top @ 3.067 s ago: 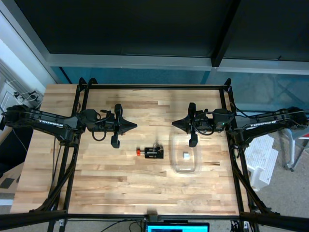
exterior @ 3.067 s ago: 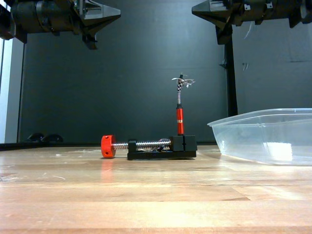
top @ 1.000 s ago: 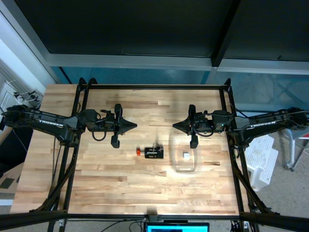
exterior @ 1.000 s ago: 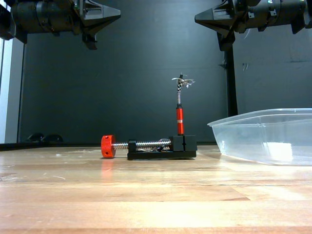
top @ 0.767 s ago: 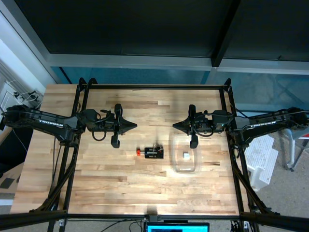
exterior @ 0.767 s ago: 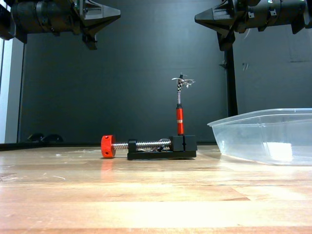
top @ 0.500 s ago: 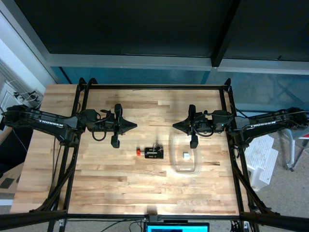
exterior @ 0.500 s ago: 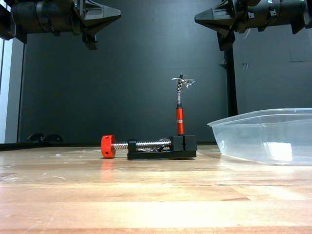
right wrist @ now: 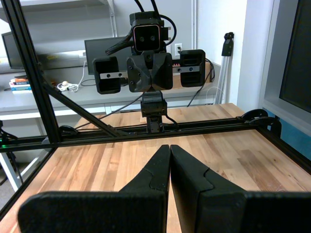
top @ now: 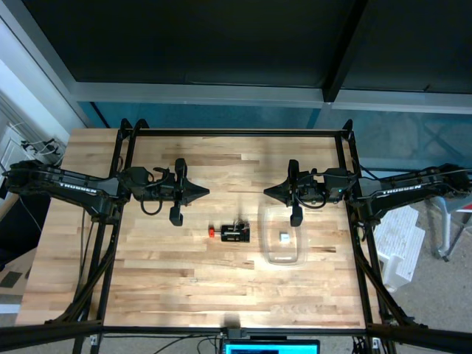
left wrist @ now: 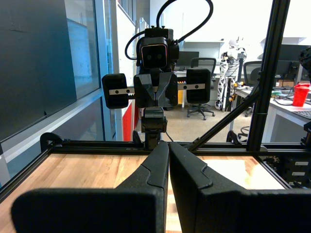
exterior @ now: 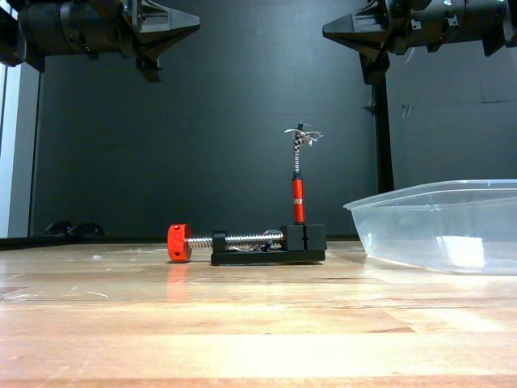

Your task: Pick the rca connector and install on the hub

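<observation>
Jaws shut and empty, left gripper and right gripper are held at eleven and one o'clock of hub; rca connector may be fumbled against tray wall.

- High view: above the bench's near edge, looking down and away, far enough to take in the whole top.
- Low view: bench-top height at the near edge, level, close to the hub (also seen from above).
- Left wrist view: along the raised left gripper, facing the right arm.
- Right wrist view: along the raised right gripper, facing the left arm.
</observation>
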